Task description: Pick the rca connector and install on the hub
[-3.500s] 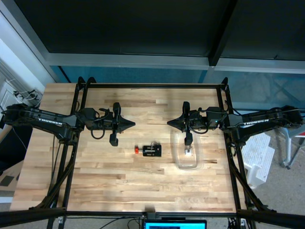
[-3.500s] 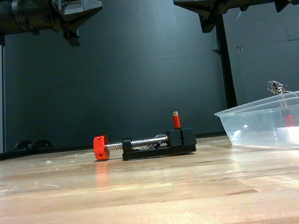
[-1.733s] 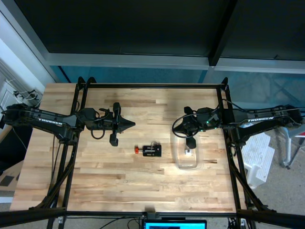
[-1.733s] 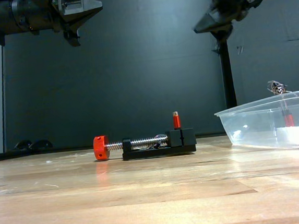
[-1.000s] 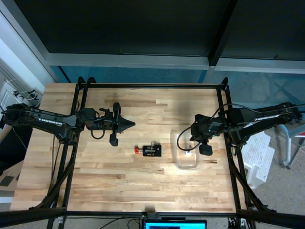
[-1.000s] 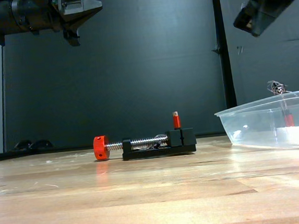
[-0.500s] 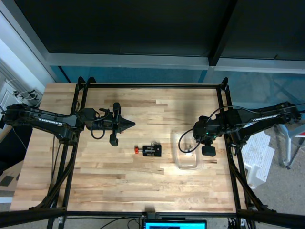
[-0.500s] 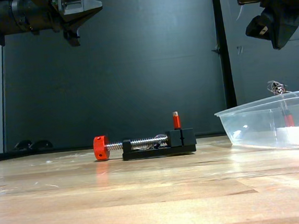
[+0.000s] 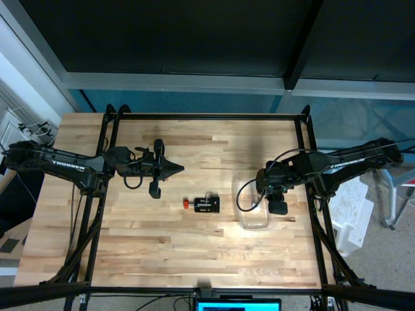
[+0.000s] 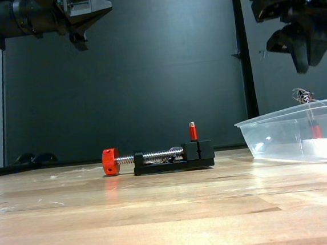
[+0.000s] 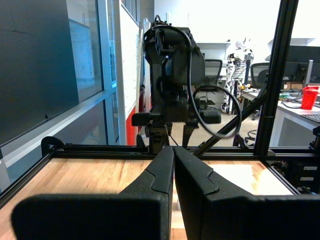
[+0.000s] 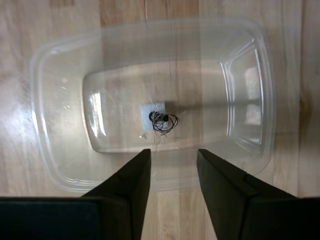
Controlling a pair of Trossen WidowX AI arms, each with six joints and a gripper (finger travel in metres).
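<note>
The rca connector (image 12: 158,118), a small white base with a dark plug and loose wires, lies on the floor of a clear plastic tray (image 12: 47,65). In the low view, the rca connector (image 10: 314,131) shows red through the tray wall (image 10: 274,138). My right gripper (image 12: 172,152) hangs open above the tray (image 9: 249,225) and points straight down at the connector without touching it. The hub (image 9: 207,205) is a black block with a red stub, lying left of the tray, and the hub (image 10: 173,156) rests flat on the wood. My left gripper (image 11: 173,149) is shut, empty and held level high above the table.
The left gripper (image 9: 179,169) sits back-left of the hub, well above it. The right gripper (image 10: 303,58) hovers over the tray's rim height. A black frame (image 9: 207,117) borders the wooden table. Bare wood lies between hub and tray.
The right arm has swung from its level pose over to the tray and tipped its gripper downward above the connector. The left arm, hub and tray have not moved.
</note>
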